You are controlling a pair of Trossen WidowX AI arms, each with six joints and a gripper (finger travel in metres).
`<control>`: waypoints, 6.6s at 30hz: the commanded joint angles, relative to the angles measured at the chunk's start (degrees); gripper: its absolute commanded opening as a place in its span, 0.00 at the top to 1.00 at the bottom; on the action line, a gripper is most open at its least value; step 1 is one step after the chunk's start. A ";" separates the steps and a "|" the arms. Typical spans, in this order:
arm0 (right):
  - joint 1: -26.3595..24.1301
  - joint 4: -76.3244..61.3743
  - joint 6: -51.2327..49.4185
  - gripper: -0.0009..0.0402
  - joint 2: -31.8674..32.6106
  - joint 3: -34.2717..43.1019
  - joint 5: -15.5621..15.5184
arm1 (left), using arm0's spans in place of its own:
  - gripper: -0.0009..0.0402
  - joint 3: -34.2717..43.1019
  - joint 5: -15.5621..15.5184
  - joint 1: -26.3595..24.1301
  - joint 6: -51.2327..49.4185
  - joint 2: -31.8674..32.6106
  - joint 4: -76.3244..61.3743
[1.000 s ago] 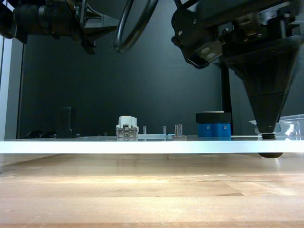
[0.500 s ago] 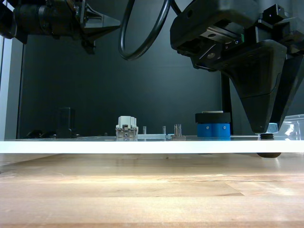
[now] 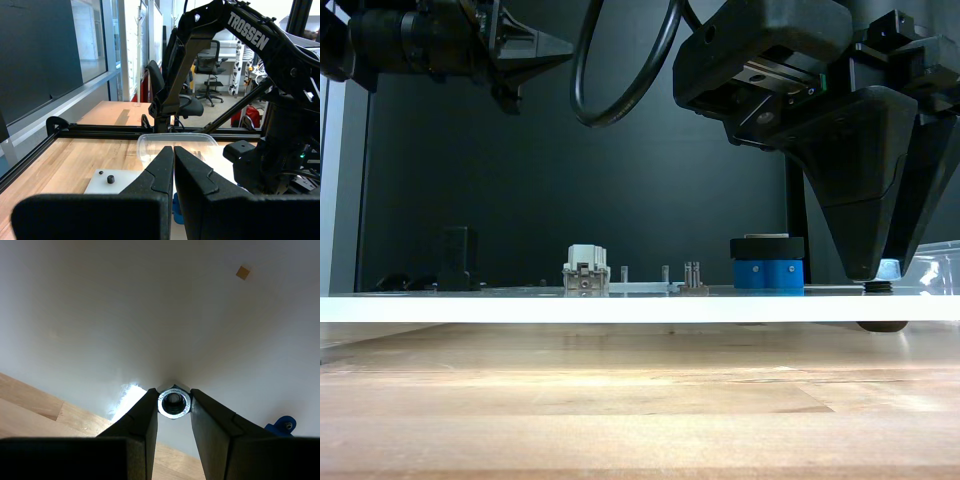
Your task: Pick the M12 nut and place it on its threads and fasten
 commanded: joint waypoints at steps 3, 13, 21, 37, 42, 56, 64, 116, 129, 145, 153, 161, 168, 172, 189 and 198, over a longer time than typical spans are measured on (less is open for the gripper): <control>0.04 -0.04 -0.13 0.65 0.00 0.02 -0.02 | 0.98 0.02 0.00 0.02 0.02 0.02 0.00; 0.04 -0.09 -0.24 0.47 -0.66 0.02 0.00 | 0.98 0.02 0.00 0.00 0.02 0.02 0.00; -0.09 0.04 -2.03 0.44 -2.32 0.02 1.20 | 0.98 0.02 0.00 0.00 0.02 0.02 -0.02; -0.37 -3.08 -52.61 0.99 -6.25 0.02 -3.58 | 0.98 0.02 0.00 0.02 0.02 0.02 0.00; -0.33 -3.21 -56.35 0.96 -5.99 -0.98 -2.93 | 0.98 0.02 0.00 0.02 0.02 0.02 0.00; -0.24 2.82 -56.13 0.98 -6.01 -6.45 -1.11 | 0.98 0.02 0.00 0.02 0.02 0.02 0.00; -0.22 4.17 -56.76 0.98 -6.01 -7.15 -8.48 | 0.98 0.02 0.00 0.00 0.02 0.02 0.00; -0.22 2.49 -57.59 0.98 -5.73 -6.60 1.14 | 0.98 0.02 0.00 0.02 0.02 0.04 0.00; -0.20 3.17 -61.88 0.98 -5.73 -6.67 -19.12 | 0.98 0.02 0.00 0.00 0.02 0.04 0.00; -0.22 3.28 -58.47 0.98 -5.57 -6.69 0.94 | 0.98 0.02 0.00 0.00 0.02 0.04 0.00; -0.22 4.79 -58.75 0.98 -5.57 -7.39 -2.71 | 0.98 0.02 0.00 0.02 0.02 0.04 -0.02; -0.20 2.56 -61.48 0.98 -5.99 -7.04 -16.68 | 0.98 0.02 0.00 0.00 0.02 0.04 0.00; -0.22 1.53 -58.71 0.98 -6.47 -6.88 -3.76 | 0.98 0.02 0.00 0.00 0.02 0.04 0.02; -0.22 1.90 -57.09 0.98 -6.47 -6.95 1.05 | 0.98 0.02 0.00 0.00 0.02 0.04 -0.02; -0.17 3.82 -58.62 0.98 -6.49 -8.59 -16.04 | 0.98 0.02 0.00 0.00 0.02 0.04 0.00; -0.22 3.91 -56.30 0.98 -6.69 -8.57 -2.67 | 0.98 0.02 0.00 0.00 0.02 0.02 0.00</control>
